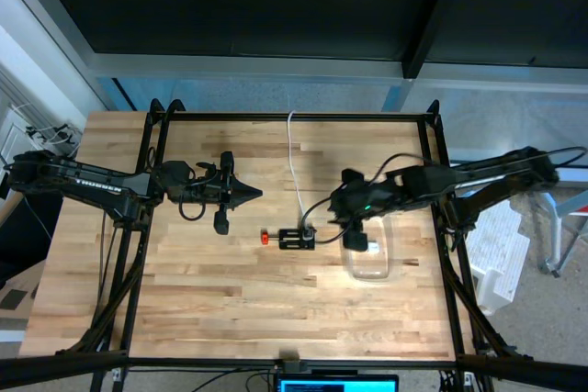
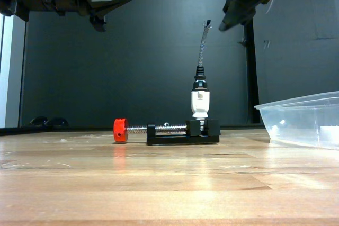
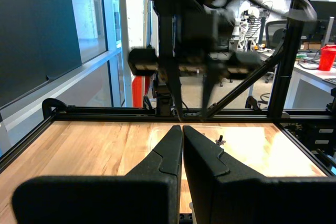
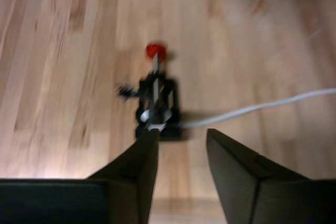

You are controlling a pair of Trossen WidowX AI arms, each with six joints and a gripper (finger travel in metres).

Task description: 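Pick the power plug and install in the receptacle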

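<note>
Receptacle [image 2: 200, 101] holds plug [image 2: 199, 74]; right gripper [image 4: 181, 134] high near tray [image 2: 296, 105], left gripper [image 1: 256, 194] apart.

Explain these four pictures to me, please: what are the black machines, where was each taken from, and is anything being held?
The machines are robot arms, a left arm and a right arm, beside a wooden table. One picture looks down from above, one level along the tabletop, two from cameras on the wrists. The left gripper hangs shut in the air, holding nothing. The right gripper hovers open and empty, up beside a black vise with an orange-red knob. The vise clamps a white receptacle; a black power plug stands on top of it. A white cord and a clear tray lie on the table.
</note>
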